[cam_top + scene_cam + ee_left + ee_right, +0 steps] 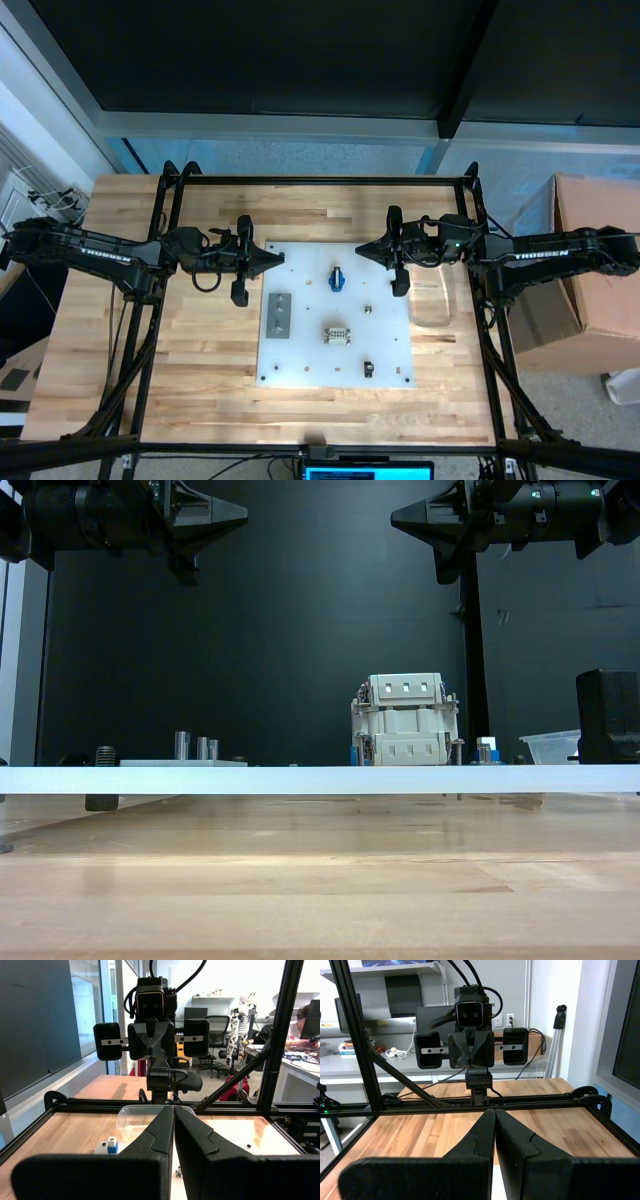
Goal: Remove the HAN10E connector from the taskboard and place in the container
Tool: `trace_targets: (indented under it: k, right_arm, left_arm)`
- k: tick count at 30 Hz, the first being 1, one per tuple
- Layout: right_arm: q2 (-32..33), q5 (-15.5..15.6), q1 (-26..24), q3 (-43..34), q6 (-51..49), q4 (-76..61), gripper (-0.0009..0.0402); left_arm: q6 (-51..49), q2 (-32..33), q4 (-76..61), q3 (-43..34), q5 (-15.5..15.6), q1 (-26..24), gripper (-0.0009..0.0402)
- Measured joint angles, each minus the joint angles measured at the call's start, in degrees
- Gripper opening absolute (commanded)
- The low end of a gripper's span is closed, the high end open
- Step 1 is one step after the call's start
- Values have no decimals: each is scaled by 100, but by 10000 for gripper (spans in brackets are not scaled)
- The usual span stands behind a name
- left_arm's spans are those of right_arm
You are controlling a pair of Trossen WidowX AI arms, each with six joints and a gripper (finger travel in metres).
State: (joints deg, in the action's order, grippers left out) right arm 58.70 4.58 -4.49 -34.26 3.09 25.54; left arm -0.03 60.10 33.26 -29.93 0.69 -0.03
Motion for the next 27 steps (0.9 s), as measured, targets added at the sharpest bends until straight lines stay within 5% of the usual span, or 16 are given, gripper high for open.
trace_targets:
  k: [16, 27]
  right_arm:
    - [0, 7, 31, -44, 201, -160, 0]
    - [221, -216, 868, -1394, 212, -3615, 0]
  left_arm:
    - [0, 2, 0, -2, 2, 2, 0]
    - [-2, 2, 0, -2, 2, 2, 0]
